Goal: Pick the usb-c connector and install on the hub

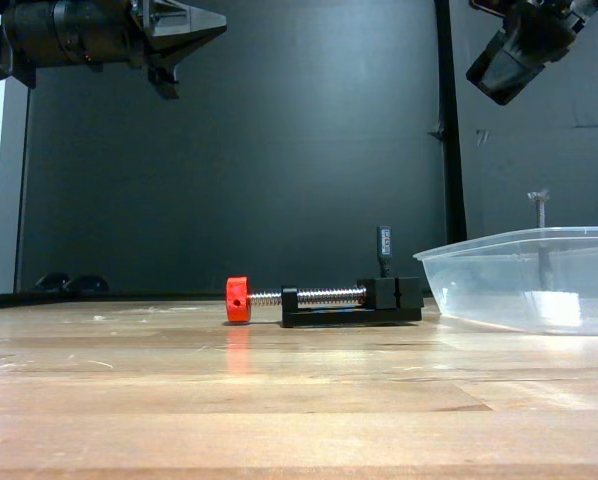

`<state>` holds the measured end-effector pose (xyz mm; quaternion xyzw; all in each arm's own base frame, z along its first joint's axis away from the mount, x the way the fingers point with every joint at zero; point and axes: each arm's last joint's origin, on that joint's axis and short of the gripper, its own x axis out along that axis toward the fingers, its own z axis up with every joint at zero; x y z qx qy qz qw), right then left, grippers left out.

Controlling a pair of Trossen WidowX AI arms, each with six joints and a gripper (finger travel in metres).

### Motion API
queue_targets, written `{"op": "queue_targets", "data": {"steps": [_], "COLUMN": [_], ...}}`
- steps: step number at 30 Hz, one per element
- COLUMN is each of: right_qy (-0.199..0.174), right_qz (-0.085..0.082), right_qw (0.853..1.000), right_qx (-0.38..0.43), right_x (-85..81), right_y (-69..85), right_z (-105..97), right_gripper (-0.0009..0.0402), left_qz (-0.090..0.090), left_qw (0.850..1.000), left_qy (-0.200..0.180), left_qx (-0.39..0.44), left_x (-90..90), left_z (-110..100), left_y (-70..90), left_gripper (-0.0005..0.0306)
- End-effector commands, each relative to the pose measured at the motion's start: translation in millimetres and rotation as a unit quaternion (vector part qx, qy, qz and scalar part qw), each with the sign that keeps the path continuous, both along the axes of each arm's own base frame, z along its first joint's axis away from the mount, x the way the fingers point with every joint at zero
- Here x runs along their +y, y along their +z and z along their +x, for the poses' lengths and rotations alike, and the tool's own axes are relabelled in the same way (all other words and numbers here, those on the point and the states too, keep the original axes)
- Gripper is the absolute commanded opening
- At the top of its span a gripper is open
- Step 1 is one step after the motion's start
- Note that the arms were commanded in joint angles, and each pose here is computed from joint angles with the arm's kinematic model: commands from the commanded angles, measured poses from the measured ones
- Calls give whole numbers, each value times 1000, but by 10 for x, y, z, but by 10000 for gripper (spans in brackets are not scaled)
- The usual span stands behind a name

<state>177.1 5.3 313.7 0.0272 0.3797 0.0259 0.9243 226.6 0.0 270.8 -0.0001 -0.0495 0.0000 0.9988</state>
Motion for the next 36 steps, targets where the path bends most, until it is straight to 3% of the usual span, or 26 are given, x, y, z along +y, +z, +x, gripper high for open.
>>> {"op": "queue_targets", "data": {"steps": [1, 8, 14, 19, 23, 27, 36], "right_qy": [2, 6, 9, 5, -15, -20, -20], "right_qz": [-1, -8, -43, -30, -39, -32, -34], "right_qw": [1000, 996, 990, 988, 986, 985, 981], "right_qx": [27, 91, 133, 149, 158, 167, 191], "right_x": [11, 40, 115, 175, 215, 244, 281], "right_y": [18, -11, -67, -81, -91, -109, -179], "right_z": [43, 80, 26, -6, -33, -29, 42], "right_gripper": [0, 0, 0, 0, 0, 3, 77], "left_qz": [0, 0, 0, 0, 0, 0, 0], "left_qw": [1000, 1000, 1000, 1000, 1000, 1000, 1000], "left_qy": [0, 0, 0, 0, 0, 0, 0], "left_qx": [0, 0, 0, 0, 0, 0, 0], "left_x": [1, 1, 1, 1, 1, 0, 0], "left_z": [0, 0, 0, 0, 0, 0, 0], "left_y": [1, 0, 0, 0, 0, 0, 0], "left_gripper": [0, 0, 0, 0, 0, 0, 0]}}
